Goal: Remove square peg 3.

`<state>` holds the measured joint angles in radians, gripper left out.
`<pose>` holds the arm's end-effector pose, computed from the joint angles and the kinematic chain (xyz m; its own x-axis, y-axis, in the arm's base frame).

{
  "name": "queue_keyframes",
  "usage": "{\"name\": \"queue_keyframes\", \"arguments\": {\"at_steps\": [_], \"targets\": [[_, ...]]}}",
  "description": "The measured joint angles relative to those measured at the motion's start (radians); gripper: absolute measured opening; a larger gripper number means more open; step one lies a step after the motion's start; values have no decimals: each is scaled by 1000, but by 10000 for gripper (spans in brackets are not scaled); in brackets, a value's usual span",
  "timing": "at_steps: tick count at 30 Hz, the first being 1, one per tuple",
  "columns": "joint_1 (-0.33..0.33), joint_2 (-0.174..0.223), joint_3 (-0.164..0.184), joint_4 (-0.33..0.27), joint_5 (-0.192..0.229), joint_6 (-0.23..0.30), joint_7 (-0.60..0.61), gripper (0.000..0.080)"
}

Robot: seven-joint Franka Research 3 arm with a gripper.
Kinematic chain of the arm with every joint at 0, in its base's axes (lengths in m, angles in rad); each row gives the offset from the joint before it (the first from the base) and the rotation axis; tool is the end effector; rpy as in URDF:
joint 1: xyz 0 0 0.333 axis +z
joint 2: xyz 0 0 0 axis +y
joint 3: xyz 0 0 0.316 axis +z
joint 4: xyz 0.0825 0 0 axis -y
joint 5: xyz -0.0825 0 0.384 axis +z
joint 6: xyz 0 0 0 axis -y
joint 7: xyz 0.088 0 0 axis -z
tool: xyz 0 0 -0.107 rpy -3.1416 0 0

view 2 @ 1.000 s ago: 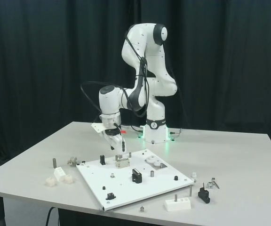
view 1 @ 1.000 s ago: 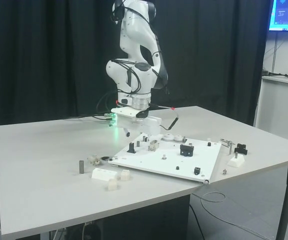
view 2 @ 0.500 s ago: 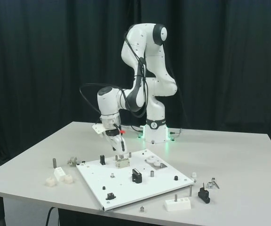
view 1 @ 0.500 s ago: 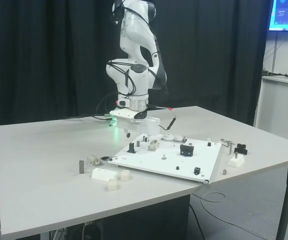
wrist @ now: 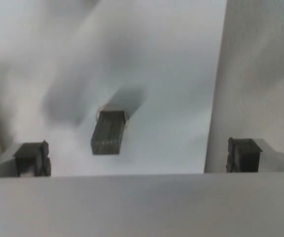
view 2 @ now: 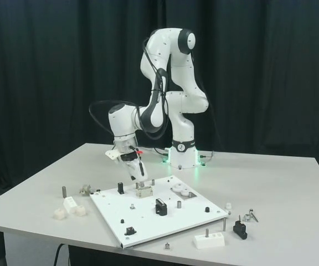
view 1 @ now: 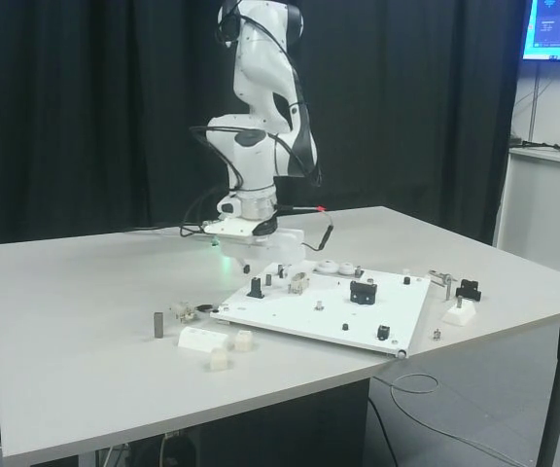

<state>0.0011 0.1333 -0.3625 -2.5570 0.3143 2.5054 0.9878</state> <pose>0.4027 -0.1595 0.2081 -0.0571 -0.9826 -0.1766 -0.9942 0.0397 0.1003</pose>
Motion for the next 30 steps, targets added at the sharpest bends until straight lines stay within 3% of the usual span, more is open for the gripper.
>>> {"name": "queue_keyframes", "arguments": {"at_steps": [4,9,30], "targets": [[0,15,-5,0,47,9,-38,800],[4,32,-5,0,72,19,-62,800],[20,41,-6,11,72,26,-10,800]]}}
